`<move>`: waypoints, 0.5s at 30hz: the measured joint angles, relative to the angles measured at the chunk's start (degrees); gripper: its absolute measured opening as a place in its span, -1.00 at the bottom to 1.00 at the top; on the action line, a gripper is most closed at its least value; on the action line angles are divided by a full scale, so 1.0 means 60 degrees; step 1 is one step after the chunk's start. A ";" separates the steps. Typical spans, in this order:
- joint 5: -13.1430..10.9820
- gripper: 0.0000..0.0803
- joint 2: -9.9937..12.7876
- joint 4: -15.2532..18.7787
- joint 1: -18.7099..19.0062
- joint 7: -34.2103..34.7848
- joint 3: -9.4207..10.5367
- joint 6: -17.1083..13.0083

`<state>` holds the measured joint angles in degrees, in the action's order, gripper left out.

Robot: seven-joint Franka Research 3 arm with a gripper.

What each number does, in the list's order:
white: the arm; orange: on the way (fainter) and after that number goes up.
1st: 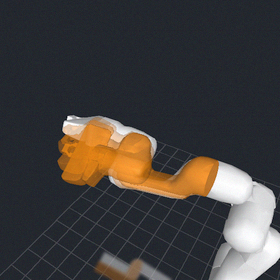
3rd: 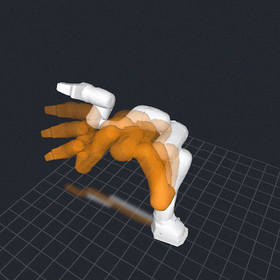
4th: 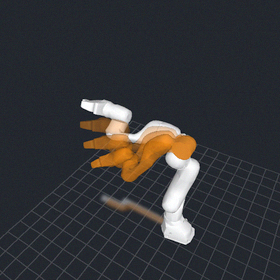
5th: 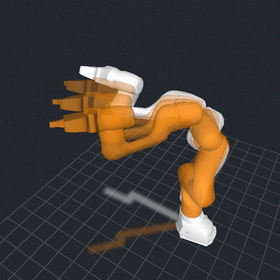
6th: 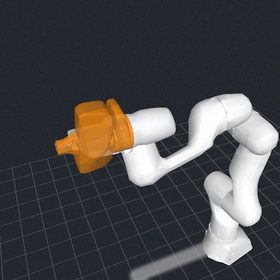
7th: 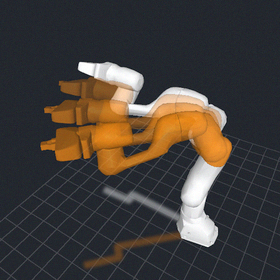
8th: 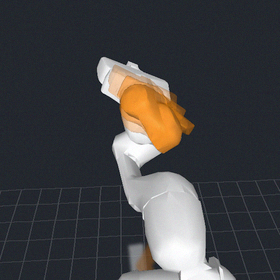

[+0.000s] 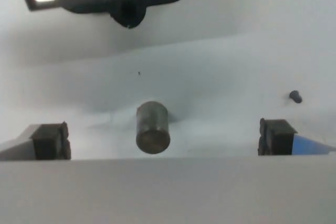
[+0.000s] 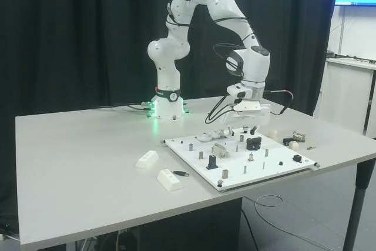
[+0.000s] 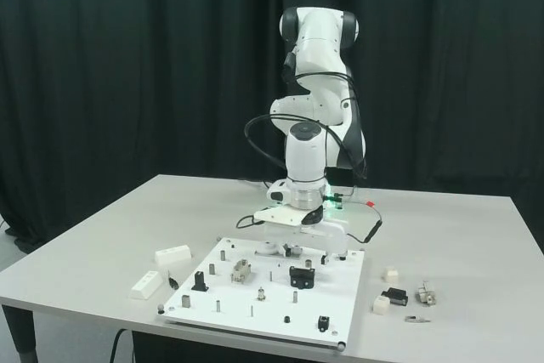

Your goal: Remove round peg 4.

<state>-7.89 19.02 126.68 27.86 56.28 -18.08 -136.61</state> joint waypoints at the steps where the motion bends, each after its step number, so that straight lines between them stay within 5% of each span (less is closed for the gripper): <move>1: -0.0015 0.99 0.0000 0.0035 0.0000 0.0000 0.0013 -0.0047; 15: -0.0094 0.99 0.0000 0.0374 0.0000 0.0000 0.0114 -0.0563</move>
<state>-8.45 19.02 128.93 27.86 56.28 -17.39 -139.99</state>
